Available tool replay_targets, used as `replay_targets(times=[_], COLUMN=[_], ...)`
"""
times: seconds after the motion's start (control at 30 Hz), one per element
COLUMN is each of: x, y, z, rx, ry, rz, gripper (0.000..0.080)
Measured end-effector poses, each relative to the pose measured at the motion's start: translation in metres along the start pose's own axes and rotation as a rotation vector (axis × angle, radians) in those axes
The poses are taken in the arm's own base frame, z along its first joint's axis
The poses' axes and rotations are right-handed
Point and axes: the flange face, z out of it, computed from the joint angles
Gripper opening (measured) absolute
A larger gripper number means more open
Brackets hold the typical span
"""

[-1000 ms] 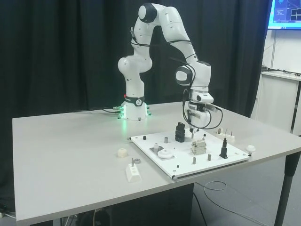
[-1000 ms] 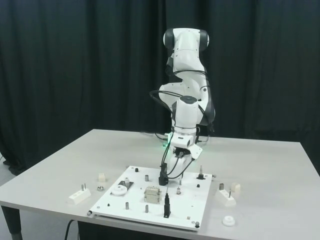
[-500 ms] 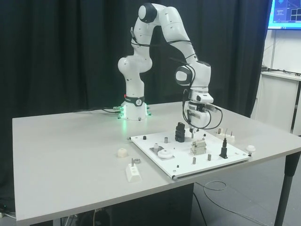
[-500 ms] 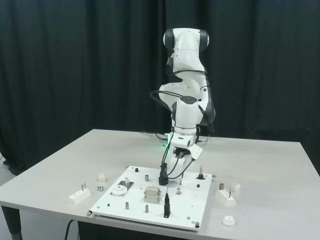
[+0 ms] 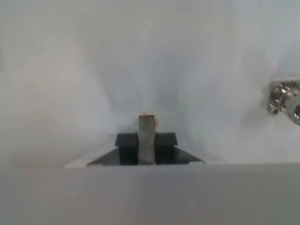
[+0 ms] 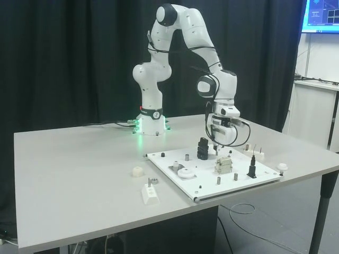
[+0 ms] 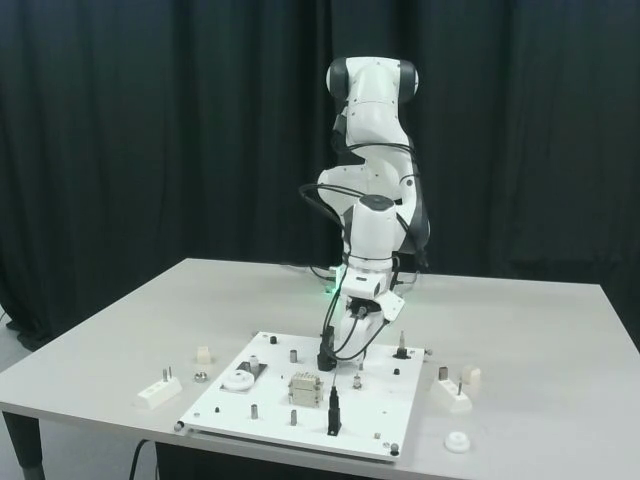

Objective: Insert square peg 2.

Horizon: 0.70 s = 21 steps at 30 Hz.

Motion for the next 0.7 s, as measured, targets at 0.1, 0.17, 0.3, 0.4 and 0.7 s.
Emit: replay_targets(times=[0.1, 0.17, 0.3, 0.4, 0.7], x=[0.0, 0.0, -0.001, -0.001, 0.0], y=[0.0, 0.0, 0.001, 0.002, 0.006], z=[0.0, 0.0, -0.001, -0.004, -0.023], rx=[0.0, 0.0, -0.001, -0.002, -0.001], ry=[0.0, 0.0, -0.001, -0.001, -0.01], rz=[-0.007, -0.017, -0.032, -0.038, -0.045], gripper=[0.0074, 0.0074, 0.0301, 0.0301, 0.0606])
